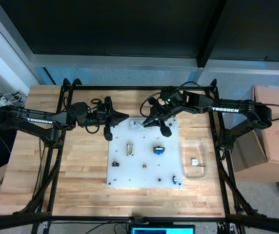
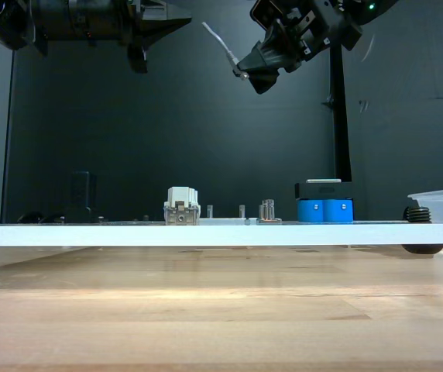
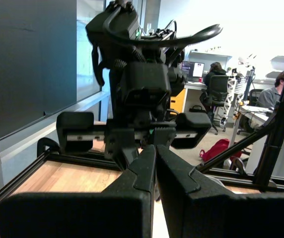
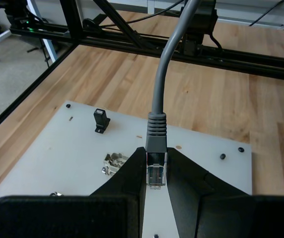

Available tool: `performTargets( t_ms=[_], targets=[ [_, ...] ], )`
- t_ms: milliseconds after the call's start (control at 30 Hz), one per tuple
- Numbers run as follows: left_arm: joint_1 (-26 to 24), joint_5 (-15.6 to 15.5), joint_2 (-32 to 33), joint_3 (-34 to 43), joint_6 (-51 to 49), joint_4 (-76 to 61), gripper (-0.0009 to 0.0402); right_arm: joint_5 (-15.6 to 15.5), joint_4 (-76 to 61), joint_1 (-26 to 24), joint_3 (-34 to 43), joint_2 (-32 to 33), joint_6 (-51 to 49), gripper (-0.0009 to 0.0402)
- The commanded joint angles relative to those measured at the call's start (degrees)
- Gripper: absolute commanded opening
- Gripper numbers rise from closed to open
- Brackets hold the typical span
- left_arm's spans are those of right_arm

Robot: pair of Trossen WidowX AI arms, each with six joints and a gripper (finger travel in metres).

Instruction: Pick the RJ45 connector and install on the taskboard

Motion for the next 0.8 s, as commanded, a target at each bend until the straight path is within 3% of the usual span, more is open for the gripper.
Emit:
performTargets(
  t_ms=[33,100,333,467,800],
  targets=[
    [0.0,1.1,0.0,0.0,0.1,-0.4,0.0,-0.2,2.6,0.0,0.0,0.9,0.1,0.0004],
    [0.0,2.8,0.4,0.0,1.3,-0.3,0.0,-0.2,3.9,-0.1,0.0,0.9,0.2,0.0004],
    [0.0,2.8,0.5,0.0,1.4,0.3,0.003,-1.9,5.5,-0.9,0.0,0.9,0.6,0.0004],
    [0.0,2.8,0.5,0.0,1.0,0.4,0.0077,-6.6,6.3,-1.1,0.0,0.9,0.7,0.0002],
    [0.0,3.7,0.5,0.0,-0.5,4.9,0.0151,-5.7,6.8,-1.1,0.0,0.9,0.7,0.0]
  ],
)
